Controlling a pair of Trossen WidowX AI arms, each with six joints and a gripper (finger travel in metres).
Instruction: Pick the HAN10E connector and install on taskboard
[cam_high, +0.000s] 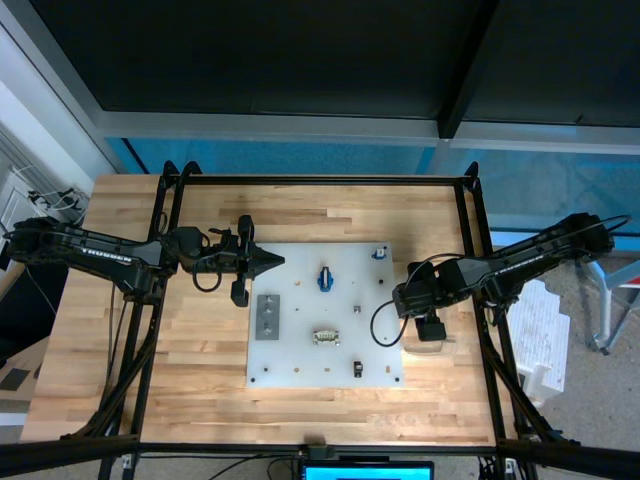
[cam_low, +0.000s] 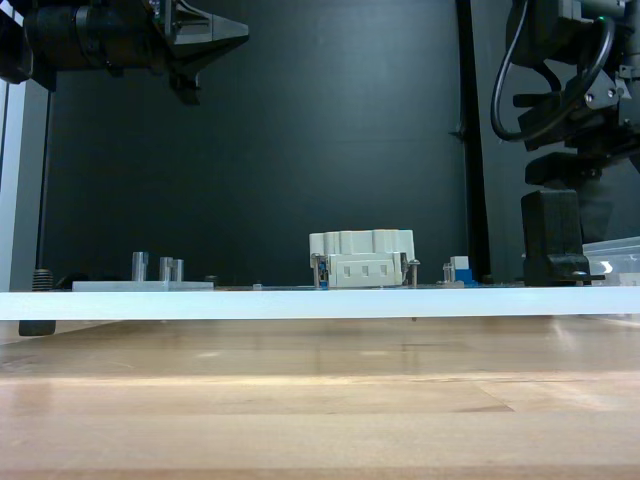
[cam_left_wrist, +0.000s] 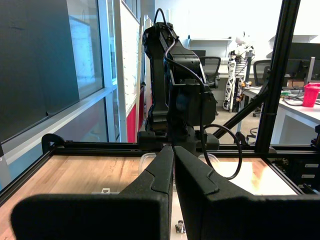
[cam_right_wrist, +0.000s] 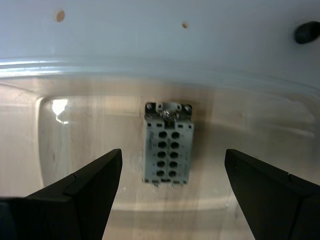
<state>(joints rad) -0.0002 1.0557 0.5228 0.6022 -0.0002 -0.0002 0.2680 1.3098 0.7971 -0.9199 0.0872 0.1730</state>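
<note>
The small pale grey rectangular HAN10E connector (cam_right_wrist: 167, 143) lay in a clear rounded-corner plastic tray (cam_right_wrist: 85, 80) on the wooden table (cam_high: 150, 360), just beside the right edge of the large flat white taskboard (cam_high: 300, 362). Its face, with two rows of contact holes, was turned up. The right gripper (cam_right_wrist: 173, 156) hung pointing down over the tray with its jaws spread wide. One black finger (cam_right_wrist: 95, 180) stood on each side of the connector, and neither touched it. The left gripper (cam_high: 268, 262) was held high above the taskboard's far left corner, well apart from the connector, pointing right, its jaws pressed together on nothing. On the taskboard stood a grey metal block with round holes (cam_high: 268, 317), a blue fixture (cam_high: 325, 278) and a beige rectangular socket (cam_high: 325, 338).
</note>
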